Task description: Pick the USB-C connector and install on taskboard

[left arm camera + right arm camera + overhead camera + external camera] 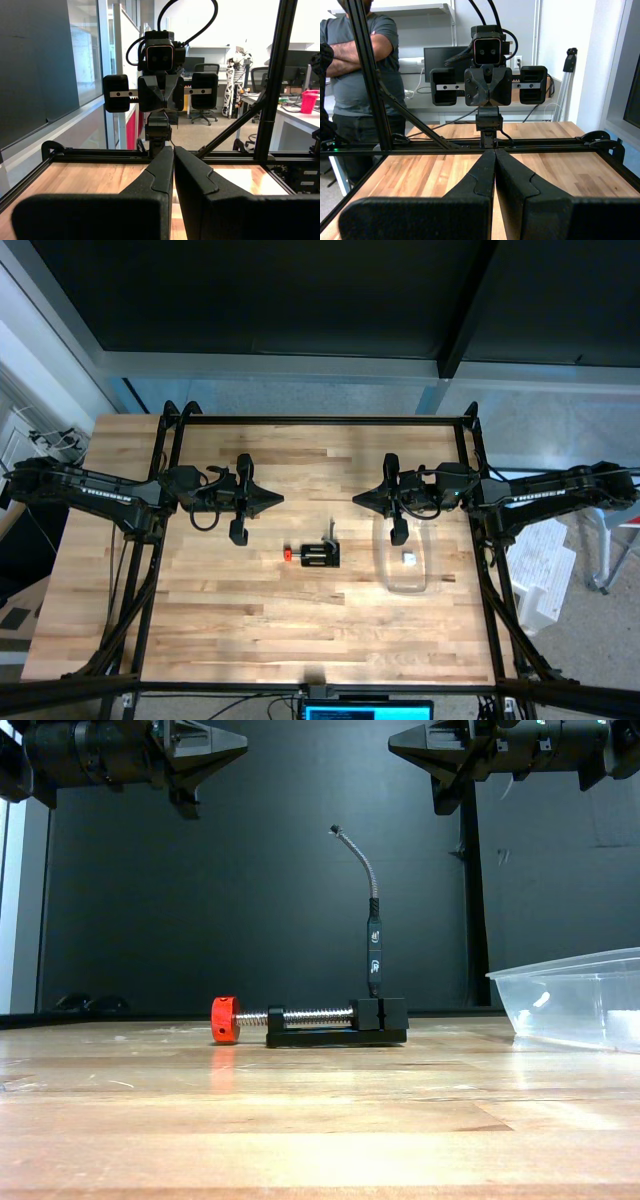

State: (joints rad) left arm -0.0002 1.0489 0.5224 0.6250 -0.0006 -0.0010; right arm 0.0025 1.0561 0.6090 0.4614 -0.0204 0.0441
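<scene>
The black USB-C connector (374,952) stands upright on the tab held in the black vise (335,1020) with the red knob (225,1019). Its grey braided cable (358,855) rises from it and bends left, and nothing holds it. The left gripper (280,500) hangs high over the table, left of the vise, with its fingers (162,170) closed together and empty. The right gripper (356,499) hangs high on the other side, above and behind the tray, also shut on nothing, as its fingers (485,172) show pressed together.
A clear tray (580,1000) sits on the table right of the vise, holding only the white block (409,558). The black frame rails (320,420) border the table at the back and sides. A person stands beyond the frame in the right wrist view.
</scene>
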